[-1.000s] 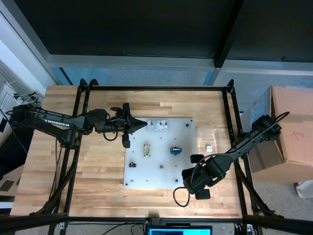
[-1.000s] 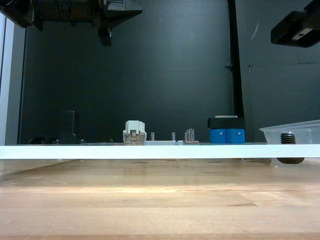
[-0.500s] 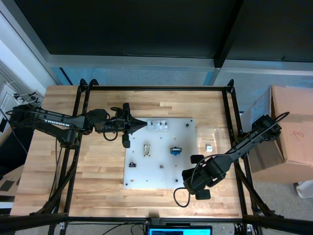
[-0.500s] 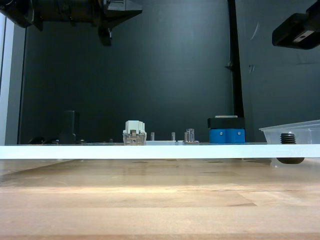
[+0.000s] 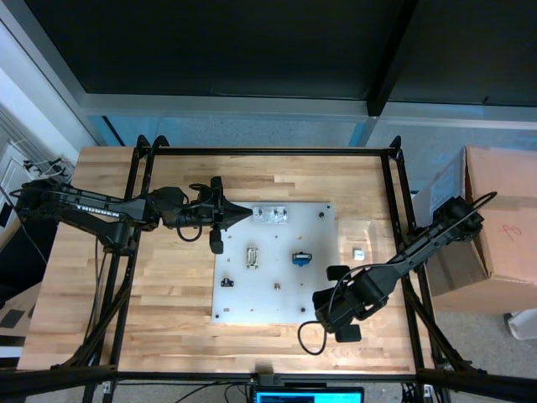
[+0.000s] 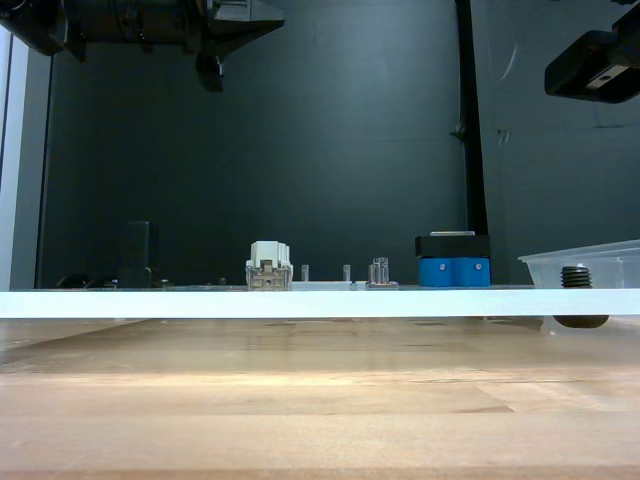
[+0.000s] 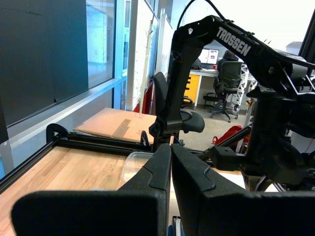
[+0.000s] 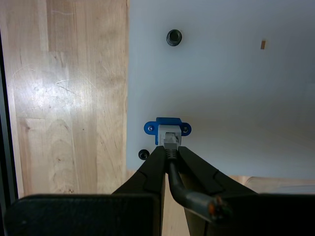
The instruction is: Pick the RJ45 connector and install on the taskboard
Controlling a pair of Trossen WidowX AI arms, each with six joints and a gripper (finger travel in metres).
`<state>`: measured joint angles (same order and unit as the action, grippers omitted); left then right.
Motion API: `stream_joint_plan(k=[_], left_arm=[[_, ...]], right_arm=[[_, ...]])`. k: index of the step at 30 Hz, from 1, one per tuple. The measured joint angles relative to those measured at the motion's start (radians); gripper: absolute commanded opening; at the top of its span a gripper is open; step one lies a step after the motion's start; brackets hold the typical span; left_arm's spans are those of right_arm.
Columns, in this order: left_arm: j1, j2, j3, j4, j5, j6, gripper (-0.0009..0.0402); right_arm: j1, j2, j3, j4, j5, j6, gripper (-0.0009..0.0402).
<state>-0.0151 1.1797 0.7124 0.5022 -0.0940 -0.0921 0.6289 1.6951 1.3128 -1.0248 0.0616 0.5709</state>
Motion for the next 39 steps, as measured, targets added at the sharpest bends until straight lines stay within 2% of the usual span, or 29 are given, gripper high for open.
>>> stream_joint_plan(k=[24,32,39], left_arm=[[0.000,0.000,0.000,-0.003,0.000,0.000,0.0000],[0.000,0.000,0.000,-0.004,0.000,0.000,0.0000],[0.000,0.000,0.000,-0.004,0.000,0.000,0.0000]], right_arm=[[-0.001,0.003,-0.030,0.030,0.000,0.000,0.0000],[-0.001,0.003,-0.096,0.112,0.001,0.010,0.0000],[-0.001,0.004,-0.100,0.117,-0.001,0.019,0.0000]])
